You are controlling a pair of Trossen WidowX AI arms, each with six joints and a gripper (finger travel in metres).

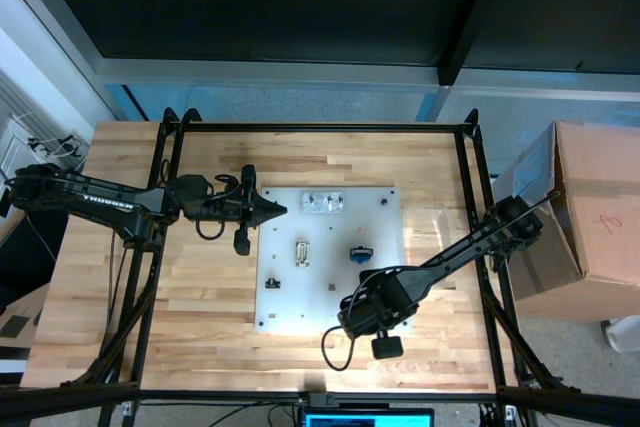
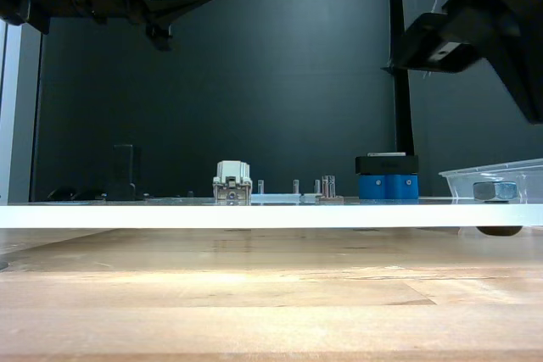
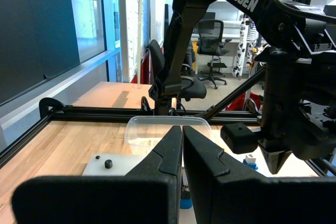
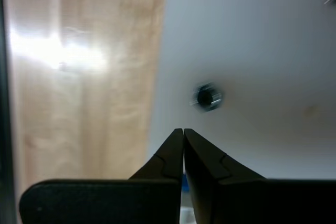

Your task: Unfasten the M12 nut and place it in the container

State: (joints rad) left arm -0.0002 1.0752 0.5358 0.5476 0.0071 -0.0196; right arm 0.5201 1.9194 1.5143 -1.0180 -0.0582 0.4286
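The small silver nut (image 4: pixel 208 97) sits on the white board (image 4: pixel 262 35) with a dark centre showing through it, so it looks to be on its stud. In the low view the nut (image 2: pixel 495 190) stands low at board level, no ribs showing, in front of the clear container (image 2: pixel 509 172). From above, the container (image 1: pixel 425 225) lies right of the board and I see no nut in it. My right gripper (image 4: pixel 183 129) hangs above the board's near right part (image 1: pixel 360 317), shut on nothing, a little short of the nut. My left gripper (image 1: pixel 283 210) is shut and raised over the board's far left edge.
A blue block (image 1: pixel 360 255) and a white connector (image 1: pixel 302 254) stand mid-board. Small silver posts (image 1: pixel 322 204) are at the board's far side. A black frame (image 1: pixel 320 128) rings the table. A cardboard box (image 1: pixel 590 217) stands off the right edge.
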